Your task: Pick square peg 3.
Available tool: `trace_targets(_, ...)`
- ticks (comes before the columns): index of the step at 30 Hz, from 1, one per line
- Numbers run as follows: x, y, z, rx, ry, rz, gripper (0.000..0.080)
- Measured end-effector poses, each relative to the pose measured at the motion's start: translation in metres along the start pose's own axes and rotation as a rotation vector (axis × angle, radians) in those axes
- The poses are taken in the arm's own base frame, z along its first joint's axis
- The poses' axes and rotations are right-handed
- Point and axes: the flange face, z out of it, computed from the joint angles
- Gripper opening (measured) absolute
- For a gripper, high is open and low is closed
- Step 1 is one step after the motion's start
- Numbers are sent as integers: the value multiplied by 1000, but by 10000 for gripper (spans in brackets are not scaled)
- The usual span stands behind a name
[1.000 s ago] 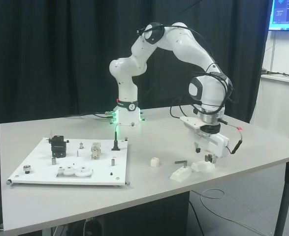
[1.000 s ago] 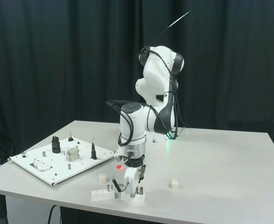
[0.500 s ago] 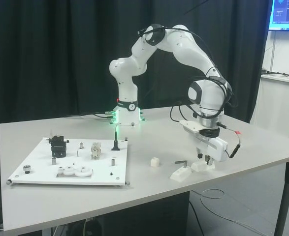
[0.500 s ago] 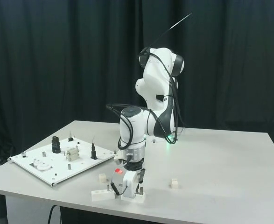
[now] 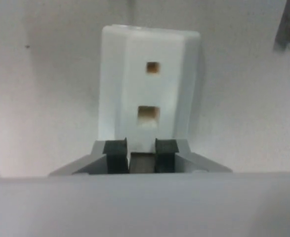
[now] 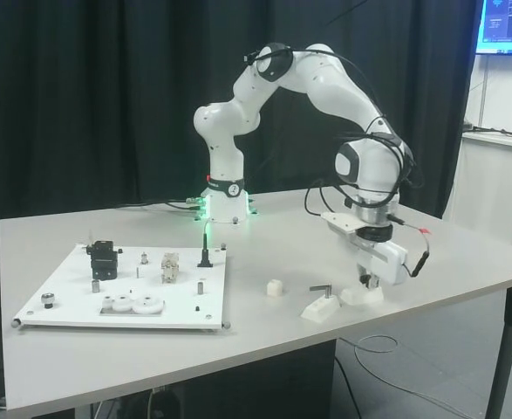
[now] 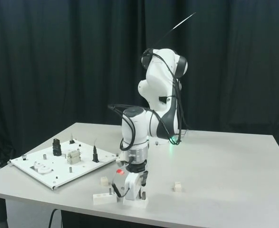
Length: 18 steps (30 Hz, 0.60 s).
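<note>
Standing low over the near table edge: white Franka arm, gripper pointed straight down onto a white peg holder block.

- Gripper: two black fingertip pads, squared and matte, set close together with a grey square peg seated in the narrow gap between them; the pads flank it on both sides, but whether they press on it cannot be told.
- Peg holder block: smooth moulded white plastic, rectangular with chamfered edges, two empty square sockets along its length. Seen in the first room view at.
- Second white holder: wedge-like base just beside the first, bearing a dark L-shaped pin.
- Small white cube: lying apart on the grey table.
- White assembly board: flat square plate with black fixtures and white gears, well apart.
</note>
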Motion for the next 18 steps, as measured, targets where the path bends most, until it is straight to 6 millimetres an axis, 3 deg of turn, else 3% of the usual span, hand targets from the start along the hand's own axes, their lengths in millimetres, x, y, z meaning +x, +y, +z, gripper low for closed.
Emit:
trace_targets(1,-1,-1,-2,1,-1,-1,116)
trace_targets(18,-5,-9,-41,-28,32,-7,117)
